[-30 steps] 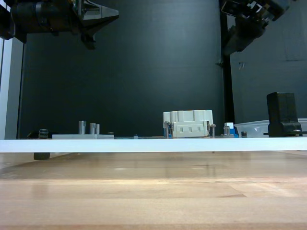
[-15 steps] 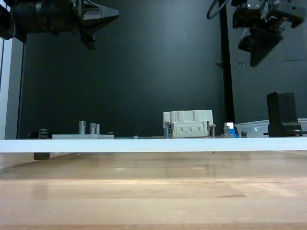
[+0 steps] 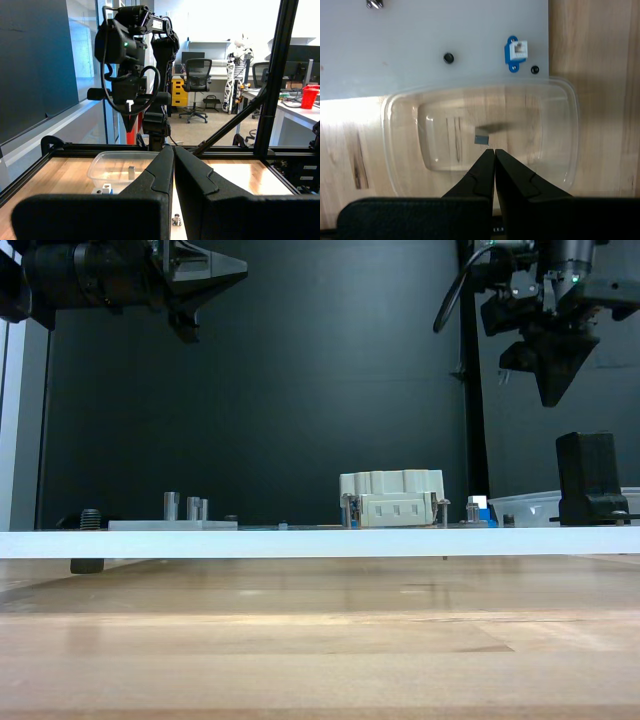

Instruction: Pick the 16mm bar and install on taskboard

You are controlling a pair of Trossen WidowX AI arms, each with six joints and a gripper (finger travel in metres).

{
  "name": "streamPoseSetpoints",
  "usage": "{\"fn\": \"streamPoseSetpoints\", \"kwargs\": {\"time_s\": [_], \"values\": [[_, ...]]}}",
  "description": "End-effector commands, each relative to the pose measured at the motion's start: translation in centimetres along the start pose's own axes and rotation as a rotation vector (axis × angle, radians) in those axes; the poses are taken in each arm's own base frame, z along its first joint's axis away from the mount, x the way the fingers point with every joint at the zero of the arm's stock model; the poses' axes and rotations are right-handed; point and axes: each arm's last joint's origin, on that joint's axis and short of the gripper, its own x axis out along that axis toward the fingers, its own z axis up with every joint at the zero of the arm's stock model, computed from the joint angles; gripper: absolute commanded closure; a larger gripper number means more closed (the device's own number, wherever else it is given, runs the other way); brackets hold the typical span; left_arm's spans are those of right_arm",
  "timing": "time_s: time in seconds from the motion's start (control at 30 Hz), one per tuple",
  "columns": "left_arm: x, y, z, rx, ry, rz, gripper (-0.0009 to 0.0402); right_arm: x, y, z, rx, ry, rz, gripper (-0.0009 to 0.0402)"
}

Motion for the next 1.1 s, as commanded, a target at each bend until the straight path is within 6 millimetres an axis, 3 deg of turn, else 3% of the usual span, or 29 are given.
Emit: {"fn": "streamPoseSetpoints", "kwargs": {"time_s": [0.03,0.4,0.77,1.1], "values": [[0.0,0.0,0.0,0.0,0.0,0.0,0.0393,0.2,-0.1,0.0,0.002,0.009,0.007,0.0393],[0.0,0.0,0.0,0.0,0.0,0.0,0.0393,2.6,0.0,-0.8,-0.005,0.072,0.039,0.0375],[0.0,0.0,0.0,0.0,0.0,0.0,0.0393,4.7,0.0,-1.0,0.006,0.061,0.031,0.0266],[0.0,0.0,0.0,0.0,0.0,0.0,0.0393,6.4,-0.1,-1.5,0.01,0.081,-0.006,0.0196]]}}
